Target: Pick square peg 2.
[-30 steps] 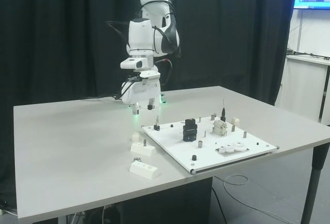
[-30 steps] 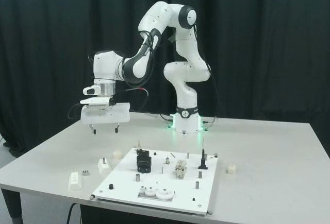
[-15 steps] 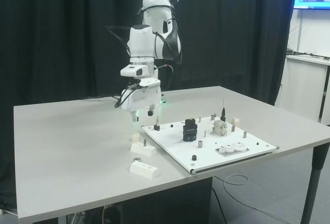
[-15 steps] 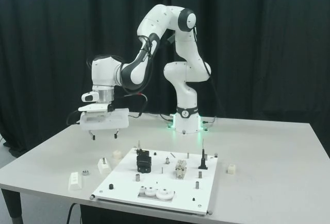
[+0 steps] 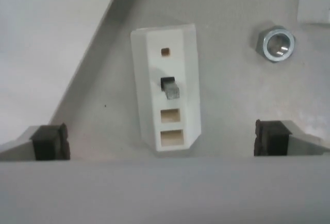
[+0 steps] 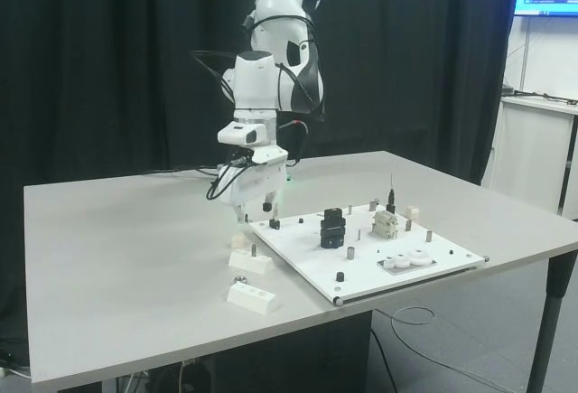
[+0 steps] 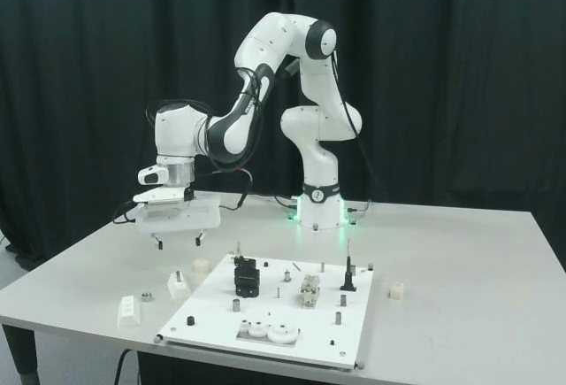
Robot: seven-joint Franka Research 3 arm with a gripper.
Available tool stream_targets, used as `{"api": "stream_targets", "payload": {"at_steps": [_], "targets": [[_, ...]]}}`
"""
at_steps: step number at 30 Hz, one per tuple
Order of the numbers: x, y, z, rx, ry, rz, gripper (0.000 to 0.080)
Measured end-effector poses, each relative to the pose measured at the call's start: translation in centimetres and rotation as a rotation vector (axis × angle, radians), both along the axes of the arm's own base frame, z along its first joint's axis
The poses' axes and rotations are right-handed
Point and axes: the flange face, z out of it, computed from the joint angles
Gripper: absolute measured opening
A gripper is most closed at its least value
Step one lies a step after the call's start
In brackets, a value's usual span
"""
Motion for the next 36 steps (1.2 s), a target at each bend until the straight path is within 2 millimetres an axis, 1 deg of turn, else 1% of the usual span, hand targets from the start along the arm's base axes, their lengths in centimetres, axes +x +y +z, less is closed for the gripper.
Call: {"api": "stream_targets", "payload": {"at_steps": [11, 19, 27, 36], "targets": [[1.1, 0.1, -1.6, 0.011, 0.011, 0.031, 0.08], [1.7, -0.1, -2.6, 0.008, 0.022, 0.068, 0.08], [2.0, -0.6, -3.2, 0.011, 0.029, 0.068, 0.08], [1.8, -1.0, -4.0, 0.023, 0.044, 0.078, 0.08]]}}
